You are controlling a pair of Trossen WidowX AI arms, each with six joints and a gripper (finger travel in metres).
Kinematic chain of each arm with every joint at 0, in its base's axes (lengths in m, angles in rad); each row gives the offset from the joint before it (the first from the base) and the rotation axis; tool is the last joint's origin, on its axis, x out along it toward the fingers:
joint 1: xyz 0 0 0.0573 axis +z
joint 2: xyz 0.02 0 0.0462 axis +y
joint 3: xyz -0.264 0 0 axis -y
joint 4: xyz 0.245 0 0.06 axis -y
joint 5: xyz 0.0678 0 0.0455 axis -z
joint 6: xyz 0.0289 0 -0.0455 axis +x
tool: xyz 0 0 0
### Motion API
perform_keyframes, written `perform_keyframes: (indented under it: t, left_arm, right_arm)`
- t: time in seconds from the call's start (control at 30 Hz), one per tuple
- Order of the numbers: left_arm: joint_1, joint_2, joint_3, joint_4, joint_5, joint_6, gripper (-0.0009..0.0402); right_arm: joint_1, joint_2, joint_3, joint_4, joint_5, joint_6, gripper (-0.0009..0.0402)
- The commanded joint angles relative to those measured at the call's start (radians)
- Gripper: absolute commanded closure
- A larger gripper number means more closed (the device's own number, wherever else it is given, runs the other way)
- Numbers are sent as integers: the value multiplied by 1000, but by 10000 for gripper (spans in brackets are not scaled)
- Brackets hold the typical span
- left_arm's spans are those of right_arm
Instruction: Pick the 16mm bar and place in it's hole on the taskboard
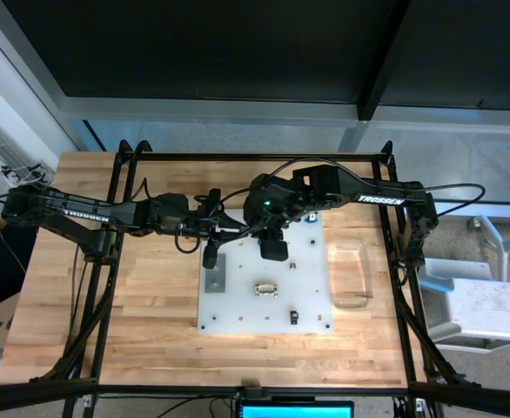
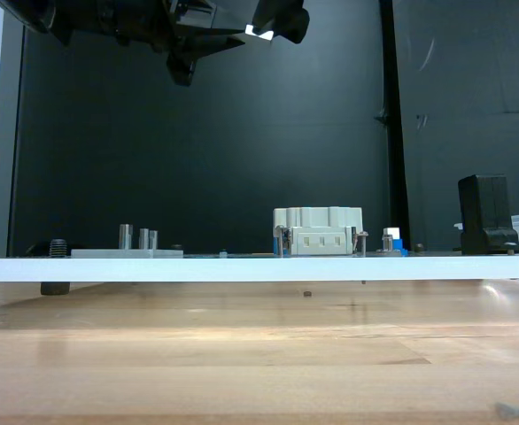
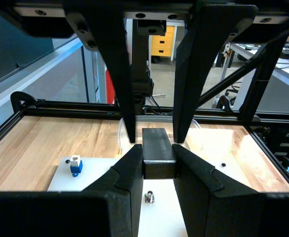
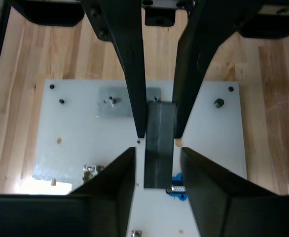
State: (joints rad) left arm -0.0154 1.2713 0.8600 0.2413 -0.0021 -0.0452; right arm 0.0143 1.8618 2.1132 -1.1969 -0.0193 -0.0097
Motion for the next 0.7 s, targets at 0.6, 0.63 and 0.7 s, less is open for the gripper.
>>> perform_keyframes:
  t: [0.6,0.63,0.7]
  left_arm:
    - [0,-2,0,112,-36,8,381]
    - [0,-2,0,115,-42,7,381]
    - [0,-2,0,122,-51,6,380]
  right_arm:
    - [4,-429,-580,655,110,87,173]
    - [4,-453,-622,715,116,98,173]
    - [6,-491,-701,834,130,106,173]
